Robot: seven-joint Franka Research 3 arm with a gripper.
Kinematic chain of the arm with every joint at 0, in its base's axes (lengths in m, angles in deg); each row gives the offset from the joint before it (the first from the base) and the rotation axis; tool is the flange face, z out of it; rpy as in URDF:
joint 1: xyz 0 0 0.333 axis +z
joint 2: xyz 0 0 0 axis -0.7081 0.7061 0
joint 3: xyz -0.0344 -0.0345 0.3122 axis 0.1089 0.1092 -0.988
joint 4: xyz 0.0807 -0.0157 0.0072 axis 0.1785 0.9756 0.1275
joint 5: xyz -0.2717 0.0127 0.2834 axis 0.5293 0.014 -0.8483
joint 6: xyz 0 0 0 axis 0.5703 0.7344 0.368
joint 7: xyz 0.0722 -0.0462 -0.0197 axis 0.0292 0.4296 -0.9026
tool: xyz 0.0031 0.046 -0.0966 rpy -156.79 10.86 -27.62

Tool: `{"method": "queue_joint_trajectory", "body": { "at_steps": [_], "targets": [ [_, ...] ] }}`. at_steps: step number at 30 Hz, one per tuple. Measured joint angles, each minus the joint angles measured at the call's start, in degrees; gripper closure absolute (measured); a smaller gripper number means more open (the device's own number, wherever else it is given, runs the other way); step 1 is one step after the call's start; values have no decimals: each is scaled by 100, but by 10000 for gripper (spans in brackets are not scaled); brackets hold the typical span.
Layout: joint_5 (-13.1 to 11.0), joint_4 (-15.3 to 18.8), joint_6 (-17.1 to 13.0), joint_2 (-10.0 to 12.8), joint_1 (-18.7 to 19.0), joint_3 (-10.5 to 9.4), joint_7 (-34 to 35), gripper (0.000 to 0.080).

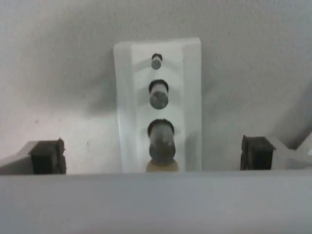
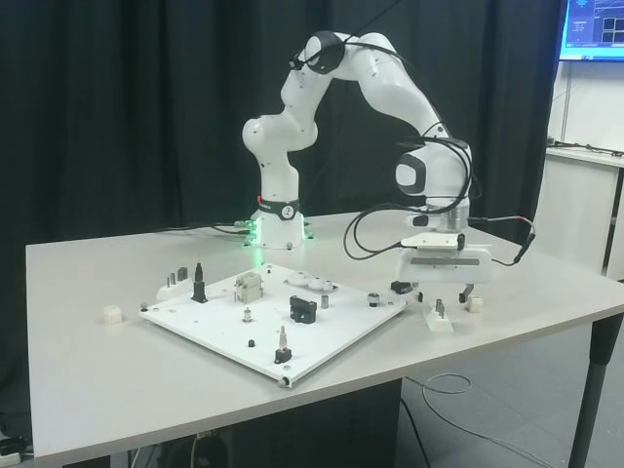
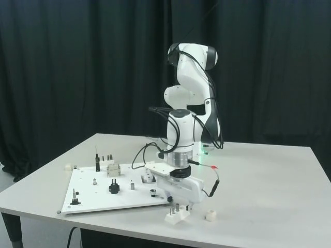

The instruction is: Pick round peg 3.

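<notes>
I see the arm bent over, wrist pointing straight down above the white peg holder [image 1: 158, 105] beside the board [image 2: 263, 336]. The gripper [image 1: 152, 156] hangs spread wide, empty, straddling the holder. Round peg 3 [image 1: 161, 142] stands upright in it.

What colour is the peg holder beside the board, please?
White; the holder shows best in the wrist view, with grey pegs standing in it.
</notes>
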Motion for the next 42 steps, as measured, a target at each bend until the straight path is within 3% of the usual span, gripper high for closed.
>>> {"method": "queue_joint_trajectory", "body": {
  "at_steps": [6, 7, 12, 13, 18, 19, 26, 27, 28, 42],
  "targets": [
    [0, -75, -3, 102, 0, 0, 31, 3],
    [0, -86, -3, 118, 0, 0, 31, 98],
    [0, -120, -3, 178, 0, -1, 30, 98],
    [0, -124, -3, 187, 0, -2, 30, 284],
    [5, -128, -3, 211, 0, -15, 26, 284],
    [6, -128, -2, 212, 0, -18, 25, 444],
    [19, -136, 44, 206, 0, -23, 19, 444],
    [27, -141, 70, 200, 0, -23, 19, 624],
    [38, -150, 104, 191, 0, -23, 19, 689],
    [128, -282, 865, -204, -2, 46, 19, 689]
  ]
}}
